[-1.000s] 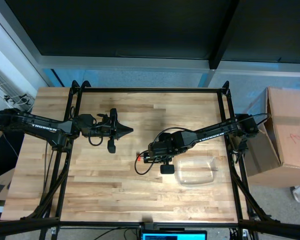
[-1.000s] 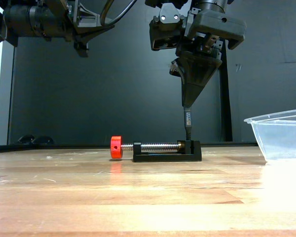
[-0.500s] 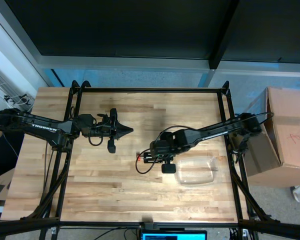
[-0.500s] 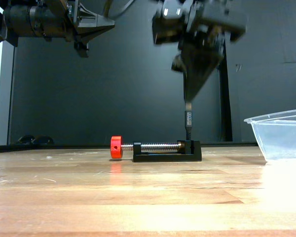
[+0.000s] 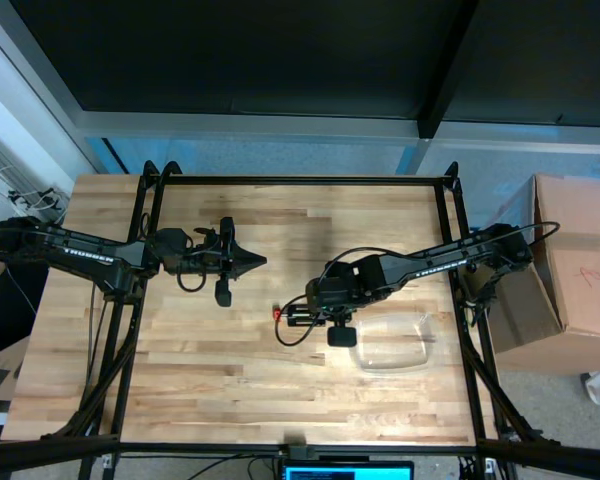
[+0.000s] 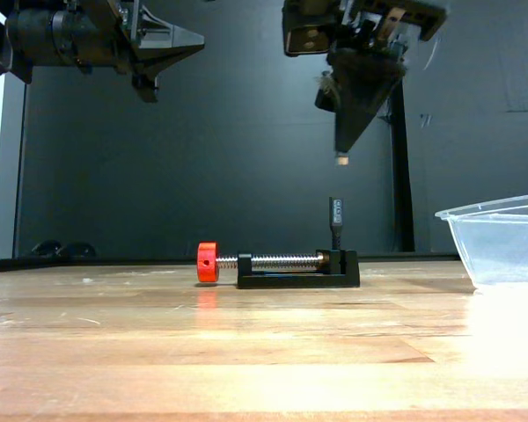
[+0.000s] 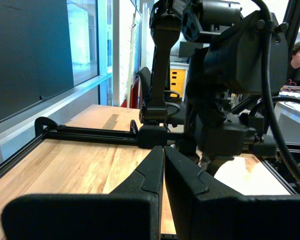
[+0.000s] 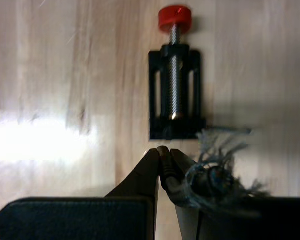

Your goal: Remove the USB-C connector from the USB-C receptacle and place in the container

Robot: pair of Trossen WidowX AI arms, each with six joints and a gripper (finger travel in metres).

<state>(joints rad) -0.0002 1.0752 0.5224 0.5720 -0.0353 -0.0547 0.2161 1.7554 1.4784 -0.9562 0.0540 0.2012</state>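
At left edge, left arm (image 5: 70,252) reaching inward, stretching nearly level. At its end, left gripper (image 5: 258,262) hanging high above tabletop (image 6: 246,352), pointing sideways toward right arm (image 5: 440,258); left fingers (image 7: 150,172) pressing flat together. From right edge, right arm reaching inward, sloping toward middle, wrist bending downward. Below it, right gripper (image 6: 341,156) hovering well above tabletop, aiming straight down; right fingers (image 8: 149,167) meeting at tips, tapering to narrow point.

Red knob (image 6: 208,262), black clamp (image 6: 297,280), clear container (image 6: 497,242); connector (image 6: 341,160) tip seemingly silver
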